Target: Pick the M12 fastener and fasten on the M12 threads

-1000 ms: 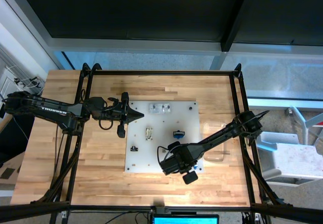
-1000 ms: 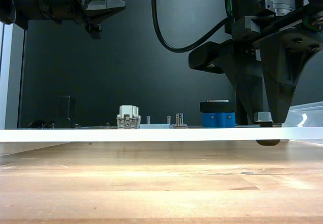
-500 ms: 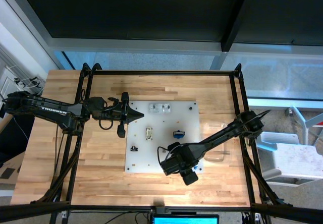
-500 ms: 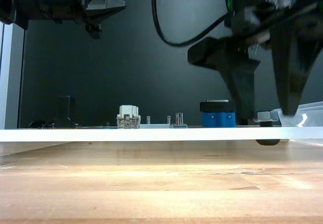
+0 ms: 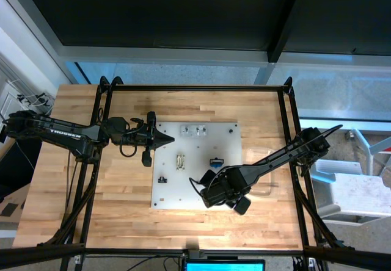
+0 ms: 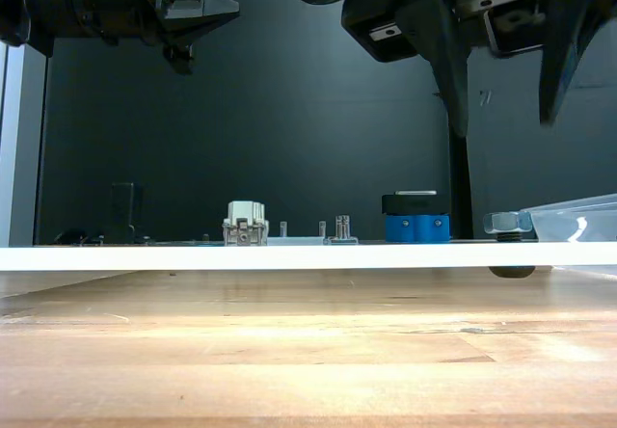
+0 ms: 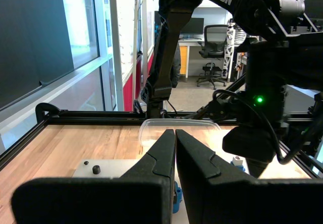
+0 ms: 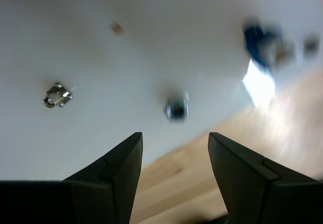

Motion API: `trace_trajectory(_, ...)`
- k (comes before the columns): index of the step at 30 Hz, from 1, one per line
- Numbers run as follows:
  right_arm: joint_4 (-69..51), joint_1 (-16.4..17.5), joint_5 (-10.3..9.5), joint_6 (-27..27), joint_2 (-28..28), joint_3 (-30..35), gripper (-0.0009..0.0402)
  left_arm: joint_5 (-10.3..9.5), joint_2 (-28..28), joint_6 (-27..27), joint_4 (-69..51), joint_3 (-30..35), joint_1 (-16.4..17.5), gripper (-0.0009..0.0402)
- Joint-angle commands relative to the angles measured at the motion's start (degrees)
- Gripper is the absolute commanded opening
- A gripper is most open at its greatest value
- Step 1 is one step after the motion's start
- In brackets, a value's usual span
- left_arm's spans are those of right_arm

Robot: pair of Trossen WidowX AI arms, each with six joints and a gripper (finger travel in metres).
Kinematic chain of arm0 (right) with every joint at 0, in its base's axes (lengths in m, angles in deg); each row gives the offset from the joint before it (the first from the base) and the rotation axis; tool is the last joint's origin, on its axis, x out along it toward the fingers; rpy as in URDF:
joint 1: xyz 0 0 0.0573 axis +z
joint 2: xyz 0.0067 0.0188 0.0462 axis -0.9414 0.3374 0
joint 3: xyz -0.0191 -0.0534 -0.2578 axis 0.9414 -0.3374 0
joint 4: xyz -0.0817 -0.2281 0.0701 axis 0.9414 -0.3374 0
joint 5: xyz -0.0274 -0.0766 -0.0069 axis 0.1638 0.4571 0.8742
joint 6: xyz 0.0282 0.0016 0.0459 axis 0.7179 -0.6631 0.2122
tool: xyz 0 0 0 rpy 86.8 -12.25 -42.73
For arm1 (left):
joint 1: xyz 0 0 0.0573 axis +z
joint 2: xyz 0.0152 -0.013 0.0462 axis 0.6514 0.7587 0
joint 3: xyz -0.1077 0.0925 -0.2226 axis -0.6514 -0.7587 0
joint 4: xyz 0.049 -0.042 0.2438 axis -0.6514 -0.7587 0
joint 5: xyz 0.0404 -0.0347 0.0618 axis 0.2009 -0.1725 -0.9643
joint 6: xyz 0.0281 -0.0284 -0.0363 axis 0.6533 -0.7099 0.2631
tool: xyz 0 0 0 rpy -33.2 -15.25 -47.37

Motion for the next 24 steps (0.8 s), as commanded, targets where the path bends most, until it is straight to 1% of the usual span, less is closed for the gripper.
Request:
trace_trajectory(1,-2.3,0.0,0.02,-9.3,-0.1,0.1,0.0181,0.0,0.0,0.0,0.0,0.0,0.0,0.0)
trace_trajectory(3,-2.5,-0.1,0.02,-14.0,-0.1,0.1,0.0181,0.0,0.0,0.0,0.0,0.0,0.0,0.0)
trace_trajectory(5,-2.5,-0.1,0.02,-20.9,-0.1,0.1,0.0181,0.0,0.0,0.0,0.0,0.0,0.0,0.0)
trace_trajectory(10,-2.7,-0.1,0.02,-44.8,-0.1,0.1,0.0181,0.0,0.0,0.0,0.0,0.0,0.0,0.0)
trace_trajectory(23,-3.1,0.0,0.02,-89.7,-0.1,0.1,0.0181,0.0,0.0,0.0,0.0,0.0,0.0,0.0)
trace_trajectory(24,-2.9,0.0,0.0,-92.3,-0.1,0.1,0.0181,0.0,0.0,0.0,0.0,0.0,0.0,0.0)
